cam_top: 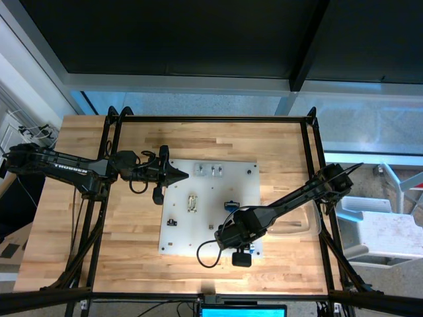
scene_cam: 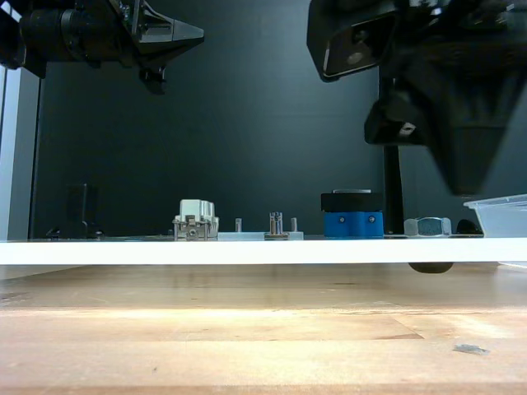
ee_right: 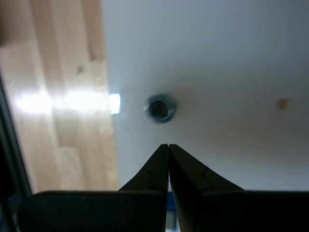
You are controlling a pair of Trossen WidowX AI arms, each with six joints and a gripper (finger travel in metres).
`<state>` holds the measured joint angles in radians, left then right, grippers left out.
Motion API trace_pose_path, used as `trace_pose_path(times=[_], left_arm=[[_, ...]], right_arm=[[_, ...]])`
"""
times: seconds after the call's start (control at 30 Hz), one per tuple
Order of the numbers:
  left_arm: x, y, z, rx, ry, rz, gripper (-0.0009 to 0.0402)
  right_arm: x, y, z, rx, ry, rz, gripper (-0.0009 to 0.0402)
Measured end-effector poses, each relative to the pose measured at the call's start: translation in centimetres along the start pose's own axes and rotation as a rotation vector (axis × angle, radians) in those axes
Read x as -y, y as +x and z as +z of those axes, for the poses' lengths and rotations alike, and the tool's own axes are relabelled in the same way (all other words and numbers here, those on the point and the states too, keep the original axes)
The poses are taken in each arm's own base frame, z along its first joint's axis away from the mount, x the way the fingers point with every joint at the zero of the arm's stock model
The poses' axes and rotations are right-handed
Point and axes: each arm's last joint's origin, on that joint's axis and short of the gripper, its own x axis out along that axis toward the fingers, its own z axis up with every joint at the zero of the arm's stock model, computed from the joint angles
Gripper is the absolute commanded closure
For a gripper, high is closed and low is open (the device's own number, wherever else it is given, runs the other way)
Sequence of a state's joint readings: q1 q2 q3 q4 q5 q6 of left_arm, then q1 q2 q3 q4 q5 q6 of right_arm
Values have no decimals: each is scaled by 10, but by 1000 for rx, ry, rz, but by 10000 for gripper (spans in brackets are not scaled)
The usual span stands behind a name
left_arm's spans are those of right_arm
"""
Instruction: Pick the M12 fastener and fasten on the M12 threads
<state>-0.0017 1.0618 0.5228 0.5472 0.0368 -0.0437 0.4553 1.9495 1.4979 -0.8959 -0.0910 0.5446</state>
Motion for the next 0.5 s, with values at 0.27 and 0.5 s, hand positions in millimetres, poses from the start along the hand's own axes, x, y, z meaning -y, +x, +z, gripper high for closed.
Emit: trace_pose_path(times=[0.27,0.5], left_arm=[[0,0,0,-1,0,0,393],[0,0,0,0,0,0,393]], right_arm=[[1,-17,-2,63,-2,-48,393],[1,-23,-4,80,-3,-54,393]])
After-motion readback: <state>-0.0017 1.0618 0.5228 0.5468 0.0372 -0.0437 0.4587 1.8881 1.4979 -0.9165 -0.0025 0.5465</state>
